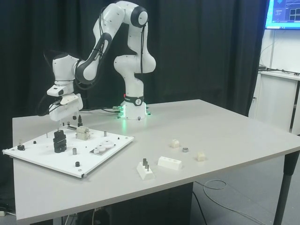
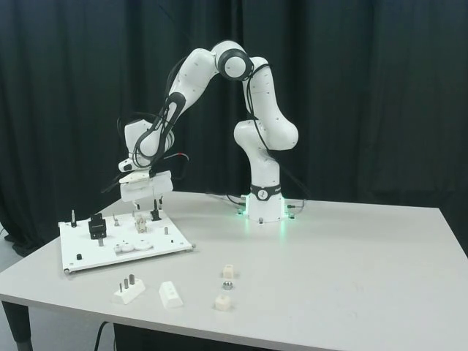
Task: Pick square peg 4.
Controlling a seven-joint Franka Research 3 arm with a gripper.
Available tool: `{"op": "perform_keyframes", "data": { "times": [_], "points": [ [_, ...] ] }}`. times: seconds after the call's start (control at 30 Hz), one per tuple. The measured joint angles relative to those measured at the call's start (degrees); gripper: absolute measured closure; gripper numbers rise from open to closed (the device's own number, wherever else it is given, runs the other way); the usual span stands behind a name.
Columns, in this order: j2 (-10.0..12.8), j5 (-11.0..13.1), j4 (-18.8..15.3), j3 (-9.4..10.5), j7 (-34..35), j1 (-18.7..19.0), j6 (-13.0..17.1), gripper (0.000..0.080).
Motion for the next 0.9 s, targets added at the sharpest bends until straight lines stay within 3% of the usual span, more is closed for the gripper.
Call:
{"op": "perform_keyframes", "data": {
  "times": [0.9],
  "points": [
    [-0.54,0.02,0.27,-0.09,0.58,1.25,-0.94,0.0003]
  ]
}}
